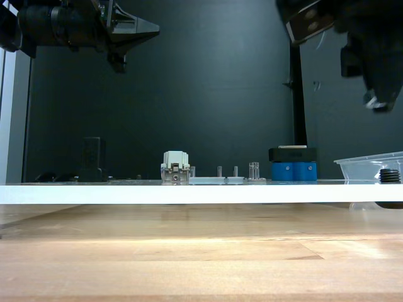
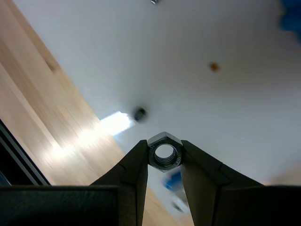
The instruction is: Unfasten the M12 nut and place it in the container
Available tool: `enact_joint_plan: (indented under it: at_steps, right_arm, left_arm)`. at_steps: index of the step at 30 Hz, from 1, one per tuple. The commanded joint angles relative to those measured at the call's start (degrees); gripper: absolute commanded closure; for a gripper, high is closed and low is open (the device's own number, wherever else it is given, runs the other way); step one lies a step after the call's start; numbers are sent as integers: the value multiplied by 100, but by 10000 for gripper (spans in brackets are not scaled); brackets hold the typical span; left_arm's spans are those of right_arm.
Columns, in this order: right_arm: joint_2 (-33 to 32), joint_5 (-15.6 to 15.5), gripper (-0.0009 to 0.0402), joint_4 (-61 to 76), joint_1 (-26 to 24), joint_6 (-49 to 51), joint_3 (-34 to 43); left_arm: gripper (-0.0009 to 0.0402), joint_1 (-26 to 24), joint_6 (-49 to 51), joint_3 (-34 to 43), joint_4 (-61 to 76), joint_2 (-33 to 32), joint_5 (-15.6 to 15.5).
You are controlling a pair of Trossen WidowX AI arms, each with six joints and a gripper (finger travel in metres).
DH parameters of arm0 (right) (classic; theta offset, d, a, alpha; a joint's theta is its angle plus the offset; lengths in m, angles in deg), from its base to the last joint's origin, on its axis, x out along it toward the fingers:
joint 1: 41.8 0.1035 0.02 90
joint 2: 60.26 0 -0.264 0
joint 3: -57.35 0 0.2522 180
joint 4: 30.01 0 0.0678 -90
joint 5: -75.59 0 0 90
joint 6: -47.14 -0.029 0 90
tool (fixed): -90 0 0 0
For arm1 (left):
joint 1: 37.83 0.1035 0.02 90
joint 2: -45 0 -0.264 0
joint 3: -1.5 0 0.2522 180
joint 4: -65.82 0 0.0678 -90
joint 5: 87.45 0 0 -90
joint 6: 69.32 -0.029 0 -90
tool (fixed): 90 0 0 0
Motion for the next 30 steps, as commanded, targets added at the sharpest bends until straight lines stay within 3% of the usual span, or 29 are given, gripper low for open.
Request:
enact_joint_plan:
  at_steps: [1, 17, 30]
  right_arm:
    - [289, 168, 385, 341, -44, 468, -70]
    - [2776, 120, 393, 378, -905, 2898, -2068]
    - [3901, 120, 393, 678, -1270, 3329, -3209]
  left_arm:
    - [393, 2, 0, 0, -2, 0, 2]
    - [393, 2, 0, 0, 0, 0, 2]
    - [393, 2, 0, 0, 0, 0, 2]
